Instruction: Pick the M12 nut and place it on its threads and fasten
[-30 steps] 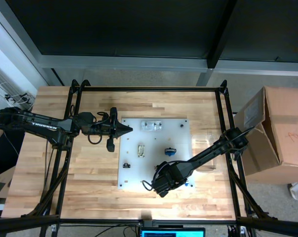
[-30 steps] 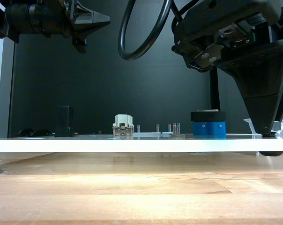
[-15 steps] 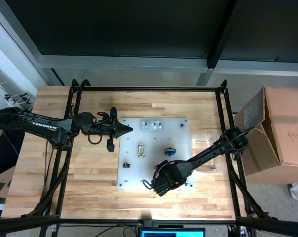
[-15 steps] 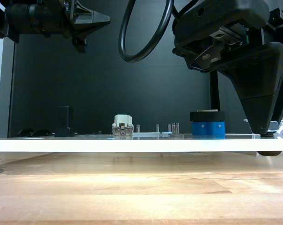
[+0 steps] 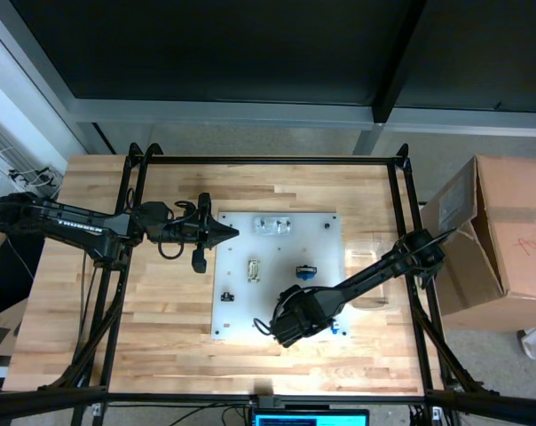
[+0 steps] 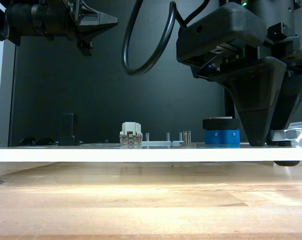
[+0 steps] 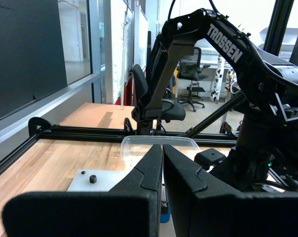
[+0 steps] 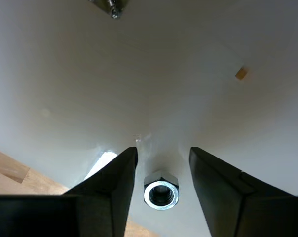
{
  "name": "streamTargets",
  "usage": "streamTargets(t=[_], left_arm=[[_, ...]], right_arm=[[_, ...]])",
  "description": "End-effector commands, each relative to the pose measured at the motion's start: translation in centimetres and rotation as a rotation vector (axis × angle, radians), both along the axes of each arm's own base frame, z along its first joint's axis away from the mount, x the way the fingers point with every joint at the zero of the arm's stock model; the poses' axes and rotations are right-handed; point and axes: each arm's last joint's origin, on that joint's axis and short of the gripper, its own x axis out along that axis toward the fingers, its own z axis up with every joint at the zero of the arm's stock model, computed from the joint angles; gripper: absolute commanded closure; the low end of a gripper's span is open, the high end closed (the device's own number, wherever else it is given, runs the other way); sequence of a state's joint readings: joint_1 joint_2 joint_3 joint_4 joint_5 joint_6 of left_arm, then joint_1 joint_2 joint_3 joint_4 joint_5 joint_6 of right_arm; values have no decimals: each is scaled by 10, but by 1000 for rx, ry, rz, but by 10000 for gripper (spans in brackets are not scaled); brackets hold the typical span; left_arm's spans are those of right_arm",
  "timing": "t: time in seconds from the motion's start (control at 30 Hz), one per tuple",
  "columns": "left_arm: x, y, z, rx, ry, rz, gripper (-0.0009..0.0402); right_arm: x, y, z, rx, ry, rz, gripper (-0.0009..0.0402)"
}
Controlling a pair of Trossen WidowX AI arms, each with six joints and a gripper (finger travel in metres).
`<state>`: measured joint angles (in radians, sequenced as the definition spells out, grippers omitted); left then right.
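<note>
The small silver M12 nut (image 8: 161, 193) stands flat between the open fingers of my right gripper (image 8: 162, 157), with a gap on each side. In the low view the nut (image 6: 280, 134) sits raised above the white board (image 6: 141, 152) on a dark base, so it appears to be on its stud; how far down I cannot tell. My right gripper (image 6: 267, 143) points down at the board's near right part. In the high view its body (image 5: 296, 316) hides nut and stud. My left gripper (image 5: 227, 232) hovers shut, high over the board's far left edge.
A clear tray (image 5: 371, 253) lies off the board's right edge. A blue block with a black cap (image 6: 221, 134), a grey connector (image 6: 131, 136) and small pins stand on the board. A cardboard box (image 5: 499, 240) sits beyond the table's right side.
The right gripper's fingers have spread apart and shifted left in the low view. The nut now shows free beside the fingertip. The left arm has not moved.
</note>
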<state>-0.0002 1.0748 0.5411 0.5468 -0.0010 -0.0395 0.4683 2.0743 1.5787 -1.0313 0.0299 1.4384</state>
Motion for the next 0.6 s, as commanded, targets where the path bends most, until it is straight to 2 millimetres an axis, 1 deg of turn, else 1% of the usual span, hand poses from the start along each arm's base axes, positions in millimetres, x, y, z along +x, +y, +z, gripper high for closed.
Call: streamTargets(t=[0.03, 0.23, 0.3, 0.37, 0.5, 0.6], left_arm=[[0, 0, 0, 0, -1, 0, 393], [0, 0, 0, 0, -1, 0, 393], [0, 0, 0, 0, -1, 0, 393], [0, 0, 0, 0, -1, 0, 393], [0, 0, 0, 0, -1, 0, 393], [0, 0, 0, 0, 0, 0, 393]], right_arm=[[1, 3, 5, 30, -6, 12, 213], [3, 3, 20, 37, -43, 59, 200], [2, 2, 27, 32, -61, 111, 202], [0, 1, 35, 23, -82, 205, 208], [-4, -1, 45, 4, -105, 407, 233], [-8, -3, 48, -15, -88, 553, 271]])
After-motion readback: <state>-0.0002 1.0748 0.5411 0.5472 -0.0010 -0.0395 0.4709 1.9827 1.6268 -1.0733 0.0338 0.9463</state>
